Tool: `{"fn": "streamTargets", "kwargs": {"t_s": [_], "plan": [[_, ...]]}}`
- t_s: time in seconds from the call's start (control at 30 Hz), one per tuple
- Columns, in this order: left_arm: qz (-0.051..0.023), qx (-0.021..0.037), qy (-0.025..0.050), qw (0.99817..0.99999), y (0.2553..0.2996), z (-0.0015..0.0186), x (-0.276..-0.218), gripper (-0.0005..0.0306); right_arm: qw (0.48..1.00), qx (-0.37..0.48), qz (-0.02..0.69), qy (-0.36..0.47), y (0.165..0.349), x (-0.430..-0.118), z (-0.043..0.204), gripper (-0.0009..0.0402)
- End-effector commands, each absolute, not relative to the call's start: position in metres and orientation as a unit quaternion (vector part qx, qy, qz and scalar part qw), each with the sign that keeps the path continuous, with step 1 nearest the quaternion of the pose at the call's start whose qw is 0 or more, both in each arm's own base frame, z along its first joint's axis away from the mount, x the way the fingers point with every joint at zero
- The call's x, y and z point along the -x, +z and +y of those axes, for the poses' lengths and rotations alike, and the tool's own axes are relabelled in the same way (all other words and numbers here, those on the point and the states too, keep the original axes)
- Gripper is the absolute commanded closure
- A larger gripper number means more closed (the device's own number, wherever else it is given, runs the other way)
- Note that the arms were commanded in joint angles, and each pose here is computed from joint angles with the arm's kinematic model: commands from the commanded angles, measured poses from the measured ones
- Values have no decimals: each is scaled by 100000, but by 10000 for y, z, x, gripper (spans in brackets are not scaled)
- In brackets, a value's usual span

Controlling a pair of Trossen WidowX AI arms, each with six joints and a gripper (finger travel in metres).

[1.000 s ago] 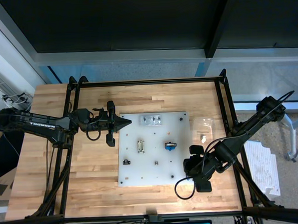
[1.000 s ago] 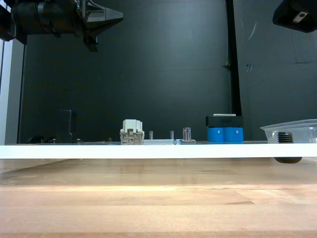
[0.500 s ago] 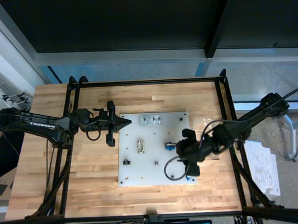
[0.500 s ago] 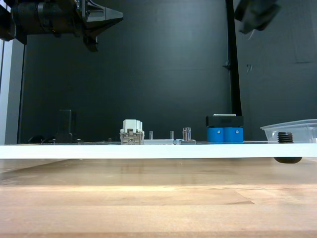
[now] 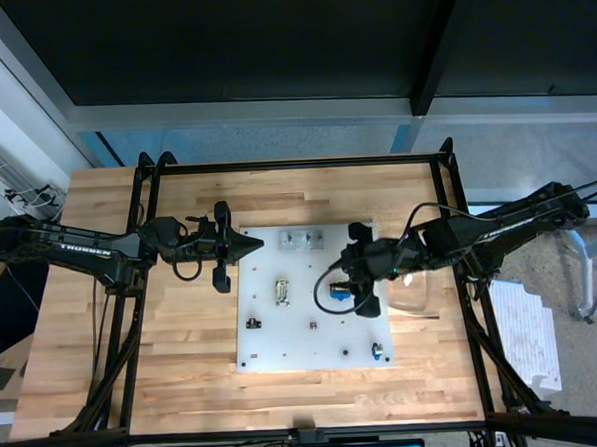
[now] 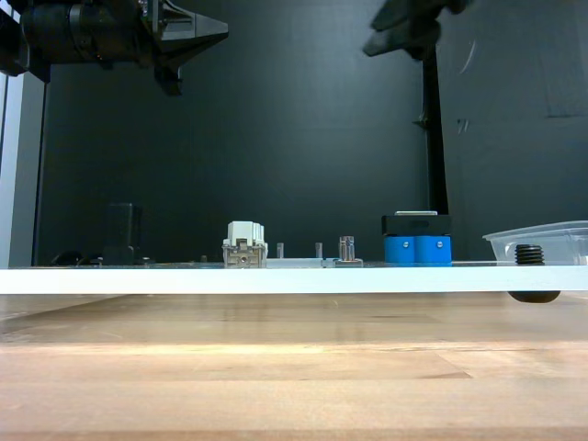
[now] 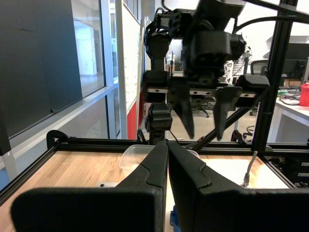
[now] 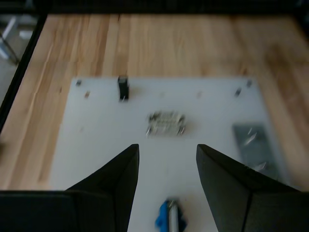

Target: Pick the RJ45 connector and install on taskboard

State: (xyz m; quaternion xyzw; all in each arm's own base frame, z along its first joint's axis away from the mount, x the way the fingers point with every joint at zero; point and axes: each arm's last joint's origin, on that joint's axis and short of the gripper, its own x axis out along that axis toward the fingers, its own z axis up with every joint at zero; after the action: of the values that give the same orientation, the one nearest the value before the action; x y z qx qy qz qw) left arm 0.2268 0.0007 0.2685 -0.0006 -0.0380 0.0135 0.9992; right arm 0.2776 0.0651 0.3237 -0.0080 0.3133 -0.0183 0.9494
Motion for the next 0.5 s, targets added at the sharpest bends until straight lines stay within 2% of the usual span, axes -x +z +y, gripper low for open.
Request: {"fn": "streamTargets", "kwargs": {"t_s": [0.03,0.5], "plan": [[-3804,41,1354,99918,2685,8,-2269,300,96023,946,27767,-2765,3236,-2804,542,244],[-3823,61,1353,99918,2686,8,-2268,300,98935,204,14388,-2196,3128,-2686,130,293]]}}
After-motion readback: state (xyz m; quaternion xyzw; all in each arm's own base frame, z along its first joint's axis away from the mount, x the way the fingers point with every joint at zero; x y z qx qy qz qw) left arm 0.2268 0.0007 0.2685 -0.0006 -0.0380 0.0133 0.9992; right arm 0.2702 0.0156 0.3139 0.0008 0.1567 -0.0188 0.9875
